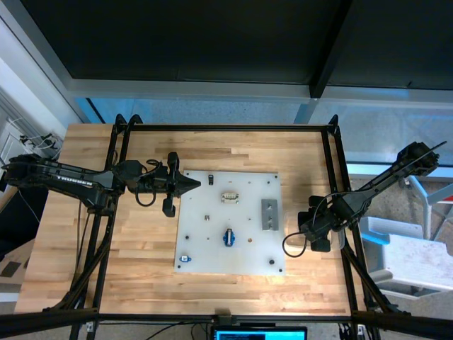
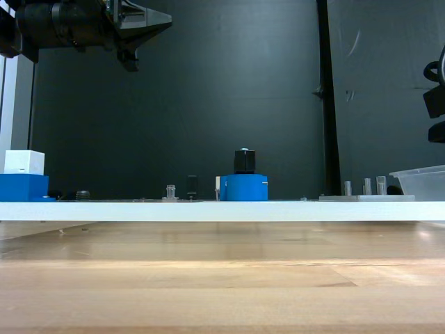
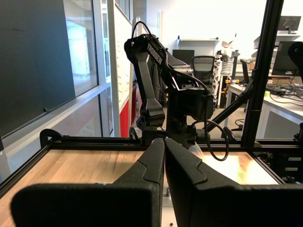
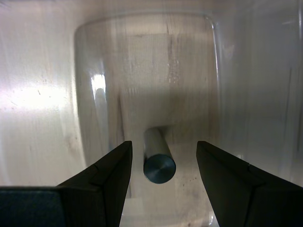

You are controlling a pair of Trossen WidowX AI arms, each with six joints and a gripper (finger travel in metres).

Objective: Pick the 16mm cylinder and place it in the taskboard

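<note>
Tray (image 4: 90,56): 16mm cylinder (image 4: 158,163) end-on; right end effector (image 4: 164,144) parted astride, left (image 1: 197,183) closed over taskboard (image 1: 212,244).

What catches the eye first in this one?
The right gripper, open, straddles the cylinder lying in the clear tray to the right of the taskboard, with neither finger touching it. The left gripper, shut, hangs high over the taskboard's left edge.

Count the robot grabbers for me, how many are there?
2. The left gripper, shut, hovers above the left edge of the taskboard. The right gripper, open, straddles the 16mm cylinder in the clear tray.
</note>
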